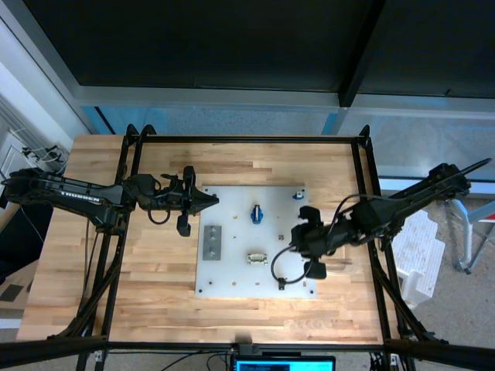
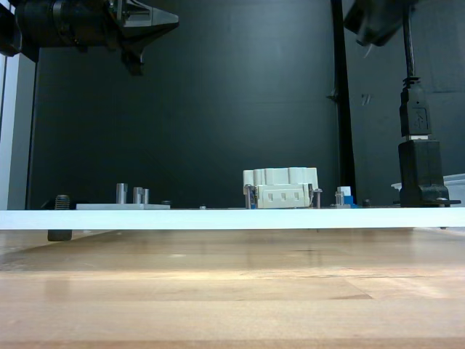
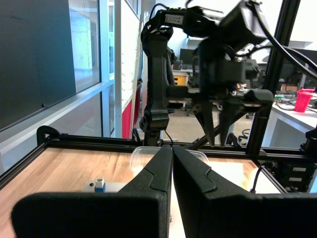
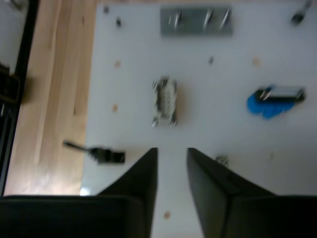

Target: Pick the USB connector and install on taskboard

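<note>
The taskboard (image 1: pixel 232 272) is a white square plate in the middle of the table. The USB connector (image 2: pixel 415 116) stands upright in a black socket (image 2: pixel 421 174) near the board's front right corner, its cable looping beside it (image 1: pixel 283 283). In the right wrist view the USB connector (image 4: pixel 106 156) is a small dark plug off to one side of the fingers. My right gripper (image 1: pixel 295 236) hovers above the board, open with nothing between its fingers (image 4: pixel 213 188). My left gripper (image 1: pixel 210 200) hangs shut over the board's left edge, well above it (image 2: pixel 171 18).
On the board are a blue knob (image 1: pixel 257 214), a grey metal block (image 1: pixel 211 241) with pegs and a beige connector (image 1: pixel 257 257). A clear tray (image 3: pixel 143 153) lies beyond the board. Black frame rails (image 1: pixel 363 201) run along the table's sides.
</note>
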Action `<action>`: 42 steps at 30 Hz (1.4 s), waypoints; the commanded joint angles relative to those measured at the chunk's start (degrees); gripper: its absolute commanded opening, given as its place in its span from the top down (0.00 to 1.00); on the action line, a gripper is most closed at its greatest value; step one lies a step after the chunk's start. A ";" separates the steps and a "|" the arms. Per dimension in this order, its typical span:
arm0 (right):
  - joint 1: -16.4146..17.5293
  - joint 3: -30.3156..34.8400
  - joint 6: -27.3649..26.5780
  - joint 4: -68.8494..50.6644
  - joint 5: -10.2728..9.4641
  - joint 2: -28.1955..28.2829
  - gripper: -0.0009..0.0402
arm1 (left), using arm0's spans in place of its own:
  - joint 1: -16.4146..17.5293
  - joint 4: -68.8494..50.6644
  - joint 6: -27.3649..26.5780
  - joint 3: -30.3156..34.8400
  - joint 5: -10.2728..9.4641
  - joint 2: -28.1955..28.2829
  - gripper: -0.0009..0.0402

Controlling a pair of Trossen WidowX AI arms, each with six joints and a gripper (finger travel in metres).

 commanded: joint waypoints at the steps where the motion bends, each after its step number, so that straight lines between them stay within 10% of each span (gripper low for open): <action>1: -3.45 -0.74 -4.17 1.86 -0.17 -2.38 0.99 | 0.00 0.02 0.00 0.00 0.02 0.02 0.98; 8: -12.55 -2.25 -11.43 3.21 -6.56 -7.04 0.98 | 0.00 0.02 0.00 0.02 0.02 0.02 0.98; 24: -24.15 -17.88 -18.34 34.12 -9.86 -18.78 0.98 | 0.02 0.02 0.00 0.00 0.02 0.02 0.98; 28: -25.07 -21.66 -17.42 45.48 -13.66 -19.50 0.98 | 0.00 0.02 0.00 0.00 0.02 0.02 0.98; 42: -25.99 -29.62 -16.59 61.68 -12.26 -19.45 0.98 | 0.00 0.02 0.00 0.00 0.00 0.02 0.98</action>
